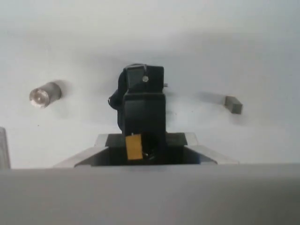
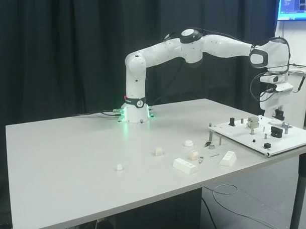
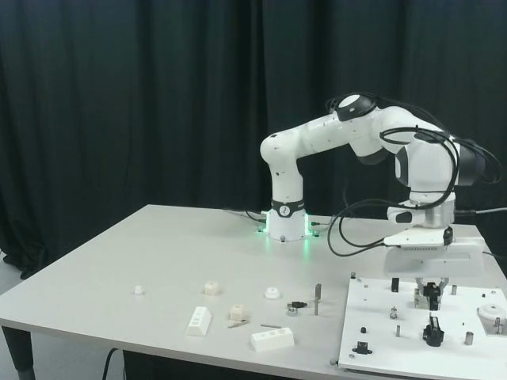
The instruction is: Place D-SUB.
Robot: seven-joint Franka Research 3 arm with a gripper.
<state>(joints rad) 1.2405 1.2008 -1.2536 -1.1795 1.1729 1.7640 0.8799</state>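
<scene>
Misalignment risk above the white assembly board

Table (image 2: 69,162), grey and broad, carries the whole scene; loose white plastic blocks (image 2: 185,165) lie scattered near its front edge, well apart from the work. The white Franka arm (image 3: 317,134) reaches from its green-lit base over the white raised assembly board (image 2: 295,142) at the table's end. The black two-fingered gripper (image 1: 144,119) hangs just above that board, near a black fixture (image 3: 430,331) mounted there.

In the wrist view the fingers appear closed around a small black connector body, the D-SUB (image 1: 143,79), which sits between the fingertips and over the bare board surface. Whether it already touches the board cannot be told.

From here the main hazard, as I judge it, is a skewed seat: if the connector is tilted in the grip, or slightly off its slot, pressing down could jam it or lever it out of the fingers. A short grey metal cylinder (image 1: 45,94) and a small grey block (image 1: 233,104) stand to either side; drift sideways could clip them
</scene>
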